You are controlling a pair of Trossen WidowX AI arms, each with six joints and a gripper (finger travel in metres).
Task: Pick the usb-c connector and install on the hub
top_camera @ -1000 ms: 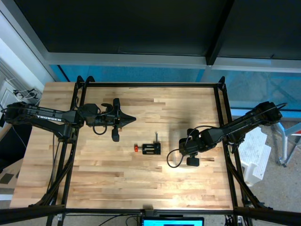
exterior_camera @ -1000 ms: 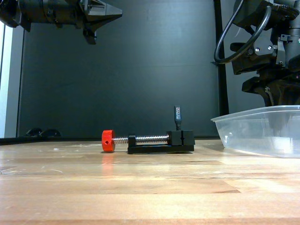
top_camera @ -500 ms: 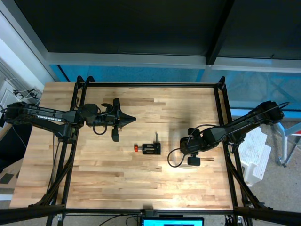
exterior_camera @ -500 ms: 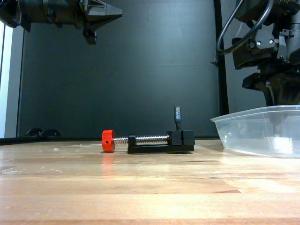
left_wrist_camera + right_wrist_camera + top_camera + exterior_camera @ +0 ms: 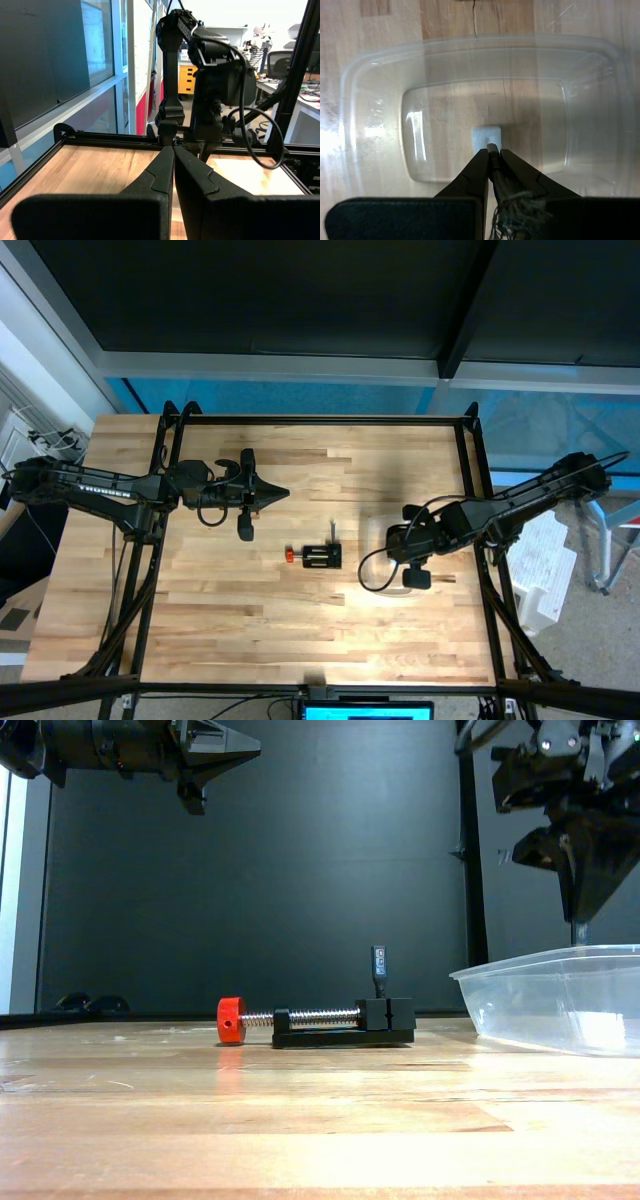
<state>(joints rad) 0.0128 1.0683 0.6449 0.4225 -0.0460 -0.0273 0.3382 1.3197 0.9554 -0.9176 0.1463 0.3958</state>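
The hub (image 5: 322, 556) is a small black block with an orange-red cap (image 5: 231, 1020) and an upright dark pin (image 5: 378, 965), lying mid-table. My right gripper (image 5: 581, 915) hangs above the clear tray (image 5: 545, 1005), right of the hub. In the right wrist view its fingers are shut on the usb-c connector (image 5: 492, 150), a tiny dark plug with a frayed cord behind it, held above the tray floor. In the low view the connector (image 5: 580, 932) pokes out below the fingertips. My left gripper (image 5: 280, 494) is shut and empty, parked high at the back left.
A small pale square piece (image 5: 486, 136) lies on the floor of the tray (image 5: 380, 65), straight below the held plug. A black frame (image 5: 320, 420) runs around the table. Bare wood lies between the hub and the tray.
My right gripper has risen out of the tray, its fingertips now above the rim, with the connector in them. The left arm and the hub have not moved.
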